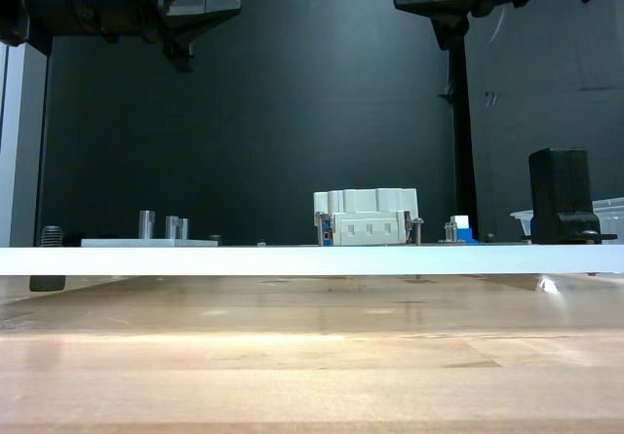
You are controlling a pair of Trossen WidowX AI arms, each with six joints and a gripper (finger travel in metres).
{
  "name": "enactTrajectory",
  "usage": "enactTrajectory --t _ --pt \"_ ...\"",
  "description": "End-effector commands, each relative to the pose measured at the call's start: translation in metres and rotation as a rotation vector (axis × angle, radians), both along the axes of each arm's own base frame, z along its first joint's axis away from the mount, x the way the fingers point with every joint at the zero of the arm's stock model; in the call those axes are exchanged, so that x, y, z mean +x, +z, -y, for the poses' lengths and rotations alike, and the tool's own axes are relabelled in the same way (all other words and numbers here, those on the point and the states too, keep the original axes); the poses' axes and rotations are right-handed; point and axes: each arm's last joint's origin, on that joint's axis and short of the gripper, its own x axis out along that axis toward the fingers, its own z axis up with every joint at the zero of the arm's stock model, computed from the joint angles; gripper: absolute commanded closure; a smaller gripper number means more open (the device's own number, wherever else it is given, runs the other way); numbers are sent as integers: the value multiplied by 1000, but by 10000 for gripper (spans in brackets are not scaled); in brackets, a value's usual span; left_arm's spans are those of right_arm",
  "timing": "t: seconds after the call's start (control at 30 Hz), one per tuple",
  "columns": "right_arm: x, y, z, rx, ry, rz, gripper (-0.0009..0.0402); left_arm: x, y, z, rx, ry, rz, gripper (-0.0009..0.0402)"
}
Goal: Pick the 16mm bar and install on taskboard
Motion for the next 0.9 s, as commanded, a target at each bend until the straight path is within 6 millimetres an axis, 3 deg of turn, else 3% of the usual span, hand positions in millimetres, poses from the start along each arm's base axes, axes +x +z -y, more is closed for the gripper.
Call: enactTrajectory --t 0.03,0.5,0.9 --pt "-1 -5 3 2 14 42 393 0 0 0 0 0 0 393" --pt "-4 -29 6 24 18 193 393 0 0 0 0 0 0 393" --pt "-7 -41 6 48 16 218 393 0 0 0 0 0 0 393"
